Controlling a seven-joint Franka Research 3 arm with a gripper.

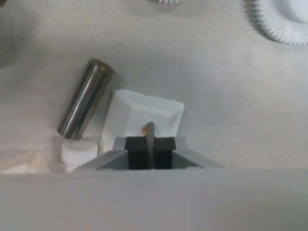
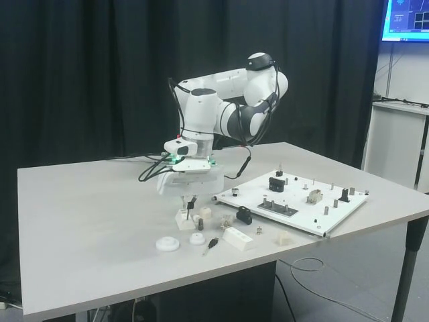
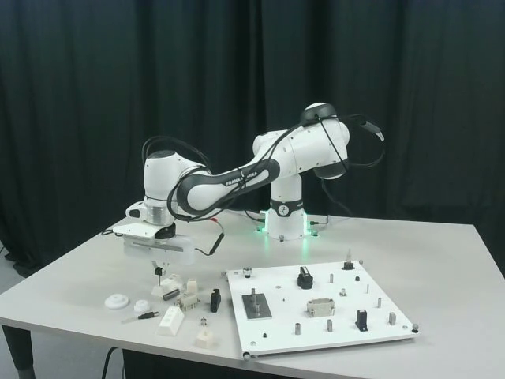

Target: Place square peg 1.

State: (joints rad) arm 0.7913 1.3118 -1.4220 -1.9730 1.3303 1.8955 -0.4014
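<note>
My gripper (image 1: 150, 144) is shut on a thin grey square peg (image 1: 150, 132) whose tip sticks out past the black finger pads (image 1: 137, 153). It hovers just above a white block (image 1: 144, 115) in the cluster of loose parts. Both room views show the gripper (image 2: 190, 200) (image 3: 160, 272) pointing down, low over the parts to the left of the white assembly board (image 2: 295, 198) (image 3: 316, 308). The peg is too small to make out in the room views.
A grey metal cylinder (image 1: 85, 98) lies tilted beside the white block, with a small white ribbed part (image 1: 79, 151) at its end. White gears (image 1: 281, 21) (image 2: 167, 245) (image 3: 117, 301) lie on the table nearby. The board carries several black and grey fixtures.
</note>
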